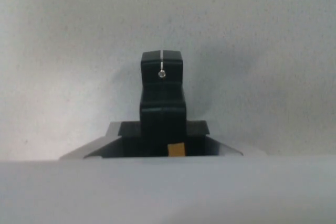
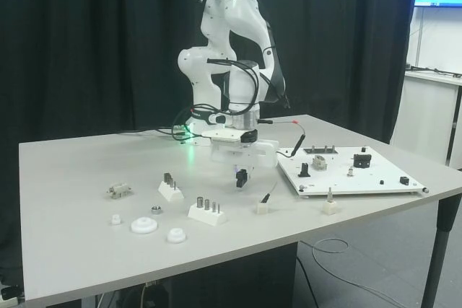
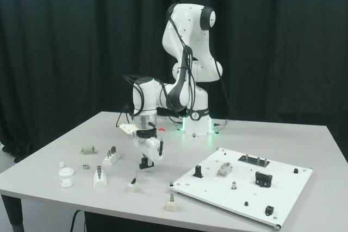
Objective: Place D-SUB.
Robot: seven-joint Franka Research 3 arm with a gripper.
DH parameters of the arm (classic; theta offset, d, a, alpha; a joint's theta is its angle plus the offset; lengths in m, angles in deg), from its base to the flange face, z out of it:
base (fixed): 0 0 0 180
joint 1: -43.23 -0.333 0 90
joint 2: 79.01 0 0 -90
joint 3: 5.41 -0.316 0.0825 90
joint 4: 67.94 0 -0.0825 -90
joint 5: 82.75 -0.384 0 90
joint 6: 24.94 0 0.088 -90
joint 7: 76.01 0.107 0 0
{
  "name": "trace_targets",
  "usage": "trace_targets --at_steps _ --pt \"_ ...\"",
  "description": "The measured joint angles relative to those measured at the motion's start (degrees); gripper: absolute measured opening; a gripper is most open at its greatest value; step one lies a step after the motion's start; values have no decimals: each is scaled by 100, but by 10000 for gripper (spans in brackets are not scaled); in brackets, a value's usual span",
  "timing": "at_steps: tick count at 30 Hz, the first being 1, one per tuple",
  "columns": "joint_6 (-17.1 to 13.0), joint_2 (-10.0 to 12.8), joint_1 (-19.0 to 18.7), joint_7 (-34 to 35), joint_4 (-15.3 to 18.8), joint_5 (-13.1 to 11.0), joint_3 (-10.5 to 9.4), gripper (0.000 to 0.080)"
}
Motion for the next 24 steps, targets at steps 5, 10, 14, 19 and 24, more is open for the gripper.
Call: trace_targets --at_steps 5,10,14,19,24 --pt "0 6 0 -61 0 0 0 154" --pt "0 24 0 -105 0 0 0 154" --pt "-3 44 0 -129 -2 0 0 154" --pt "-12 80 0 -170 -15 0 -1 154" --pt "-20 140 0 -207 -46 0 -7 154"
